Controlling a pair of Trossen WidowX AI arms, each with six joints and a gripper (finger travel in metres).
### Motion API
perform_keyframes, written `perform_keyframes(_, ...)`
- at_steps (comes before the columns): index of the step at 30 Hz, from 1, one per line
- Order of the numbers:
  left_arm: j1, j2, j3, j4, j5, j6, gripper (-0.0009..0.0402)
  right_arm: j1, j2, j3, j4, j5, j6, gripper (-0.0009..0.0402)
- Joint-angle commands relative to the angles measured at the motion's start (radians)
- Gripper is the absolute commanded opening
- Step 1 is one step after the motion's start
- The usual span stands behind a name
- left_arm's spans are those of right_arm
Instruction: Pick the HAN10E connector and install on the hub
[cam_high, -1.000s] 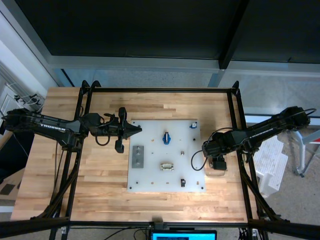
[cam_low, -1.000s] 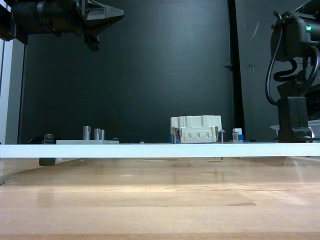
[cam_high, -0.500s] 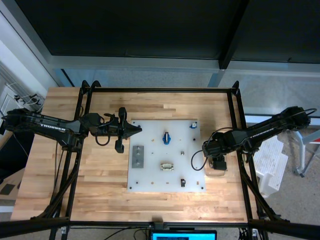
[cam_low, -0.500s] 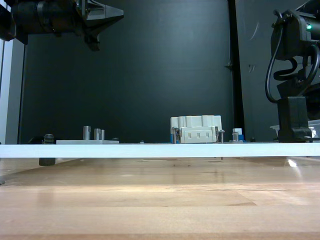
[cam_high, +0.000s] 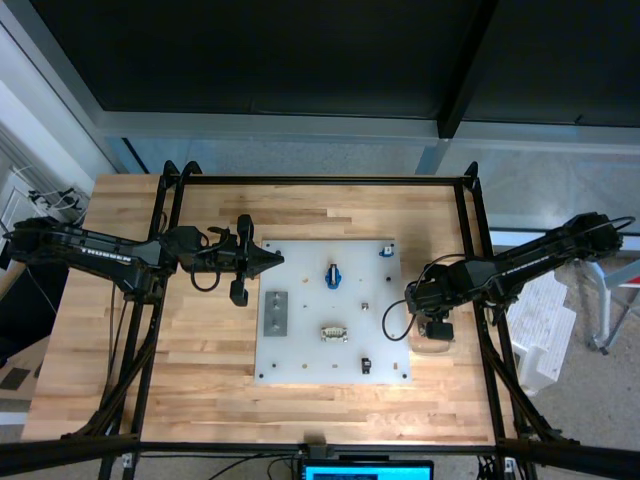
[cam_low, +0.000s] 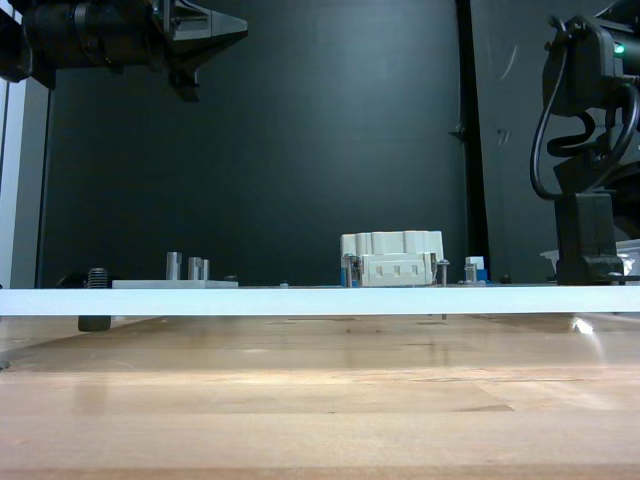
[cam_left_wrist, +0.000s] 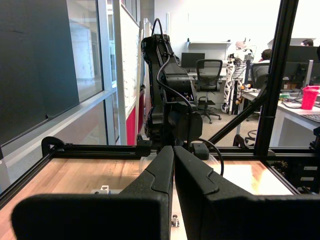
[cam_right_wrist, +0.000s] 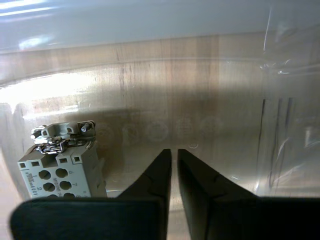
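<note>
The right end effector (cam_high: 436, 330) has risen very slightly (clearest in the low view)

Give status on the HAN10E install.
Done: nothing; HAN10E connector lies loose in the clear tray. In hand: right gripper beside it, shut, empty. Left to do: grasp, carry to the hub, seat. Left gripper parked, shut, at the white plate's left edge.

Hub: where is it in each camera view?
High: hub on the white plate's near half; left gripper by its far-left corner, right gripper off its right edge.
Low: hub right of centre.
Left wrist: absent.
Right wrist: absent.
Landmark: grey block, left of it in both.
</note>
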Motion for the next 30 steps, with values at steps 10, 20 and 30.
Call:
perform_keyframes(10,0.000,0.000,0.000,0.000,0.000,0.000,0.0000,0.000,-0.004,0.001,0.000,0.000,0.000,0.0008)
perform_keyframes(20,0.000,0.000,0.000,0.000,0.000,0.000,0.0000,0.000,-0.028,0.046,-0.070,0.000,0.000,0.0001)
perform_keyframes(30,0.000,0.000,0.000,0.000,0.000,0.000,0.0000,0.000,-0.103,0.168,-0.195,0.000,-0.002,0.0000)
